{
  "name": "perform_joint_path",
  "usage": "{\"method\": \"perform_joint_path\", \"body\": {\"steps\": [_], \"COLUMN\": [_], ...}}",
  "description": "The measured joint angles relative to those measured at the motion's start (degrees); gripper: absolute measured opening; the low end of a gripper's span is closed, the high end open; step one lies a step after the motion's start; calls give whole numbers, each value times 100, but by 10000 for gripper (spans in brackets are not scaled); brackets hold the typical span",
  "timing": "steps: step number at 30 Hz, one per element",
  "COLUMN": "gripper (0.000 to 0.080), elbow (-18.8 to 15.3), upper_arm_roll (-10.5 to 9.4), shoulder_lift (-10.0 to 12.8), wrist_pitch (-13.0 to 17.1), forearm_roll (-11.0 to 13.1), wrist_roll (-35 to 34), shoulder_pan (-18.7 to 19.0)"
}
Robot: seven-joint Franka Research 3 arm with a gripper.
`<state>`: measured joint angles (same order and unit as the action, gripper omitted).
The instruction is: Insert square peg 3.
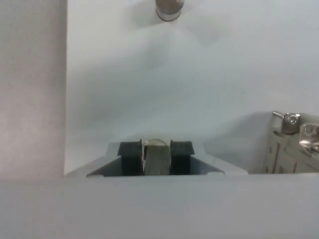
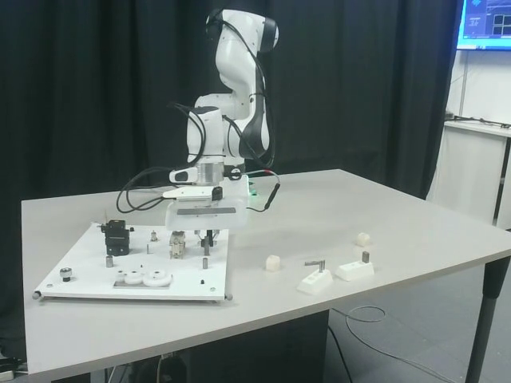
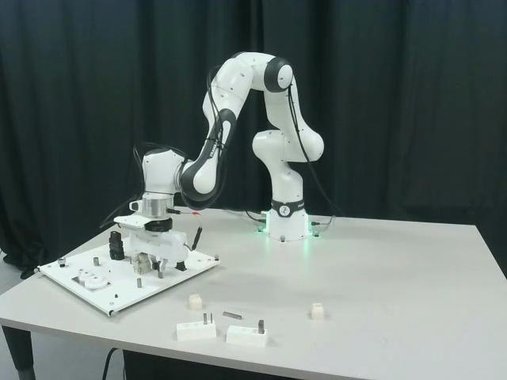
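Gripper [image 1: 156,158] pinches the square peg [image 1: 156,160] just above the white board [image 2: 136,263]; risk judged: slight misalignment over the hole could jam or cock the peg.

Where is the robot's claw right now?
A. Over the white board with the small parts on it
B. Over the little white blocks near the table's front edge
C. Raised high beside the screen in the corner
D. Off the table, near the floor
A: in both room views the gripper hangs low over the white board, holding a small peg, well away from the white blocks.
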<state>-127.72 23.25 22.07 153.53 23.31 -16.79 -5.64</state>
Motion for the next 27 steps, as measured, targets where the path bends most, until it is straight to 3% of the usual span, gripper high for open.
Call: {"method": "perform_joint_path", "body": {"steps": [27], "gripper": [116], "elbow": [-11], "upper_arm_roll": [-7], "shoulder_lift": [-6], "wrist_pitch": [-1], "forearm_roll": [229], "wrist_roll": [93], "shoulder_pan": [-1]}}
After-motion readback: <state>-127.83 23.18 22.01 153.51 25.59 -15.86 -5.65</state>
